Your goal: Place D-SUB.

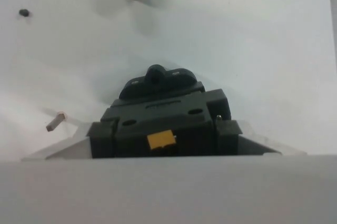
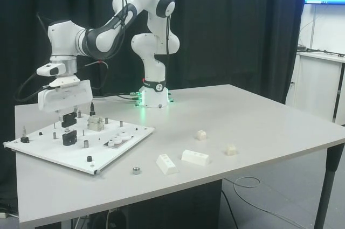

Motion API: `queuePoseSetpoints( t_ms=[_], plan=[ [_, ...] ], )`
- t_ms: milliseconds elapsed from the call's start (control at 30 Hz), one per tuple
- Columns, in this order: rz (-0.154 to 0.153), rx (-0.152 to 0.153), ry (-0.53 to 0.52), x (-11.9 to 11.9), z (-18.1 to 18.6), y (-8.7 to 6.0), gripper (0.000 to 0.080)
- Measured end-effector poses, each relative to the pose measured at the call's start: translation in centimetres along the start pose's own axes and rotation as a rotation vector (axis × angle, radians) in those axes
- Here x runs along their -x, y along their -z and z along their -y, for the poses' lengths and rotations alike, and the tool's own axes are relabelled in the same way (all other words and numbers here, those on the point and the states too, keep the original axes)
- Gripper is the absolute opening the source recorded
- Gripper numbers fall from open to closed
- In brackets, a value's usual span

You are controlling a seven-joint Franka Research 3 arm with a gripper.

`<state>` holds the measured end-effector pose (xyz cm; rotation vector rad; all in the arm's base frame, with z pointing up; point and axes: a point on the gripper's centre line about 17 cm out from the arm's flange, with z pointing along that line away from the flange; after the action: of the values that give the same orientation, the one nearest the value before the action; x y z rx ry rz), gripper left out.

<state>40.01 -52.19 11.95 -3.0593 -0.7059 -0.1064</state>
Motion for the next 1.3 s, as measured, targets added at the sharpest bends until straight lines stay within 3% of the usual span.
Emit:
queuePoseSetpoints(
  t_ms=[1300],
  plan=[
    [-0.005,-0.005,-0.014,-0.40,0.22,-0.10,0.0391]
  ],
)
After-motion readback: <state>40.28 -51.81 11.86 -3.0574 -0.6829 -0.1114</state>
